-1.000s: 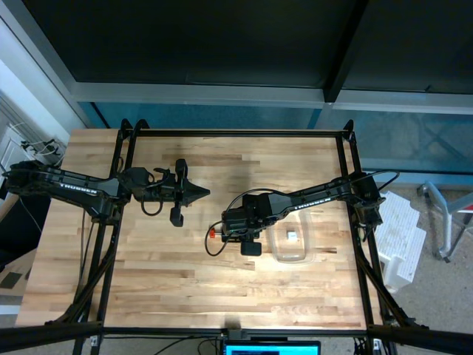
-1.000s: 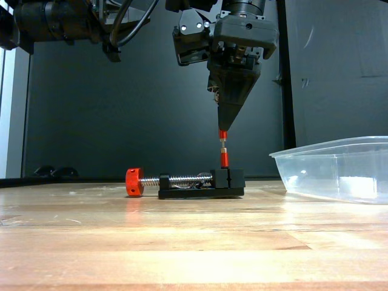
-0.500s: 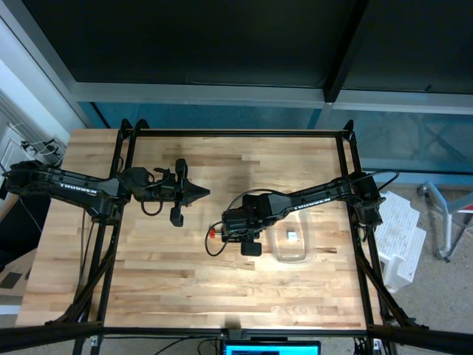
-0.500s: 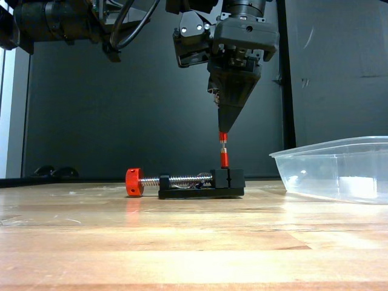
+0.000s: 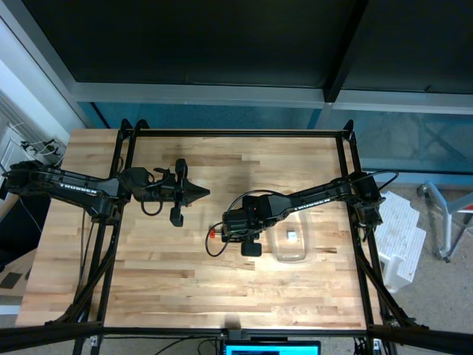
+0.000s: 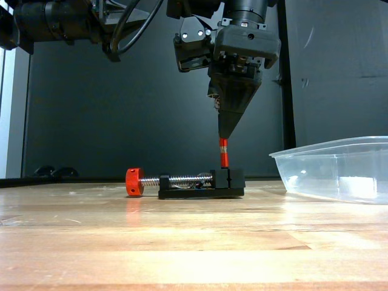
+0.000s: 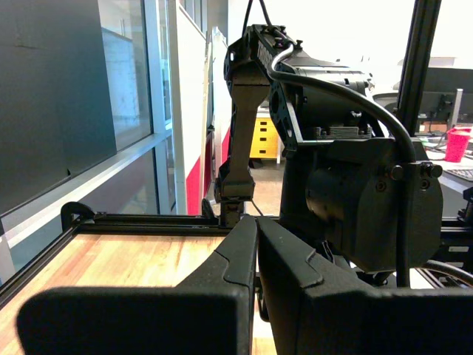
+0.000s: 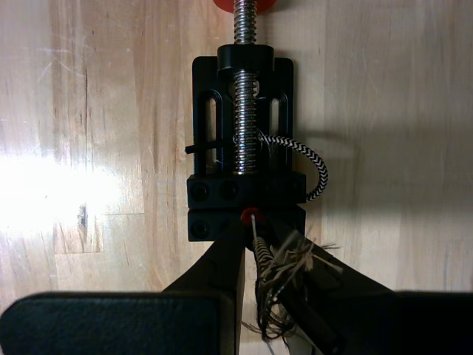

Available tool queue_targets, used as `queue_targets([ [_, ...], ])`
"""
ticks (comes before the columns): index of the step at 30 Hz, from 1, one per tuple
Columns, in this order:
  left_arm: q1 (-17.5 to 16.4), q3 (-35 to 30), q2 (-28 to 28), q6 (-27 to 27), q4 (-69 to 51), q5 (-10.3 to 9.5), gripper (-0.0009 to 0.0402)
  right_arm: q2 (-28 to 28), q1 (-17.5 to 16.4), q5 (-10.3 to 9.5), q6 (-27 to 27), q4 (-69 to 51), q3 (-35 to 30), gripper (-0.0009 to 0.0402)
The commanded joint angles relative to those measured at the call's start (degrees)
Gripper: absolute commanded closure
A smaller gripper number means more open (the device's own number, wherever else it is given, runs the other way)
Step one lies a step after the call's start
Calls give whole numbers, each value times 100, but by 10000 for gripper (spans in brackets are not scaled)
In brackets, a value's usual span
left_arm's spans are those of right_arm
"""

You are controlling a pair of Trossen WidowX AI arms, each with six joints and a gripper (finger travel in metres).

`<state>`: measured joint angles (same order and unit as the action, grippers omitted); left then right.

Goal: Pick the rca connector and install on the hub

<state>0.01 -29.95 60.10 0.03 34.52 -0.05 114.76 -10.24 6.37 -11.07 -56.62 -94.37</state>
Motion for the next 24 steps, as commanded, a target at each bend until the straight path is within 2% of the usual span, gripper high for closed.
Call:
queue_targets([
  [1, 0, 0, 2, -2, 0, 0, 393, 0, 0, 2, 7, 33, 37, 389],
  [24, 0, 0, 2, -2, 0, 0, 393, -2, 2, 9, 4, 166, 125, 388],
])
